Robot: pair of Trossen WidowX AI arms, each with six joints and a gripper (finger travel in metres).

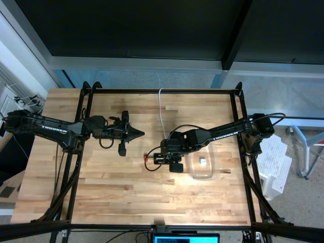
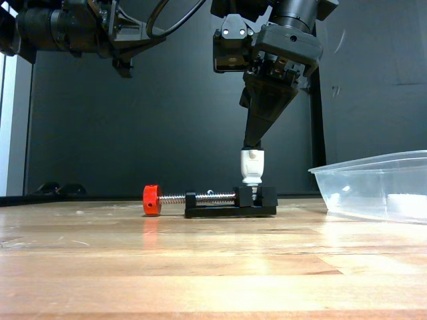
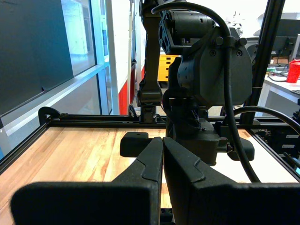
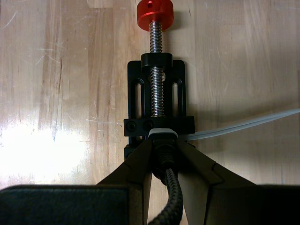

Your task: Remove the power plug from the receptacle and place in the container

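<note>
Two fingers of the right gripper (image 2: 252, 145) close narrowly on the power plug (image 4: 162, 142), seated in the receptacle (image 2: 251, 167) atop the vise (image 2: 230, 202). The container (image 2: 373, 181) lies near the vise. The left gripper (image 1: 137, 133) hangs well apart from the vise, fingers pressed together.

One desk (image 1: 126, 192) carries everything. Two arms reach over it, the left arm (image 1: 50, 129) and the right arm (image 1: 228, 130). There are two end effectors: the left end effector (image 1: 142, 133) hangs over the desk's left half, and the right end effector (image 2: 251, 145) stands over the one black vise (image 2: 230, 203).

The vise has one red-orange knob (image 2: 151, 200) and one receptacle (image 2: 251, 167), with one white cable (image 1: 161, 109). One power plug (image 4: 162, 145) sits between two fingers. There is one container (image 2: 373, 180), holding one small white piece (image 1: 202, 161).
</note>
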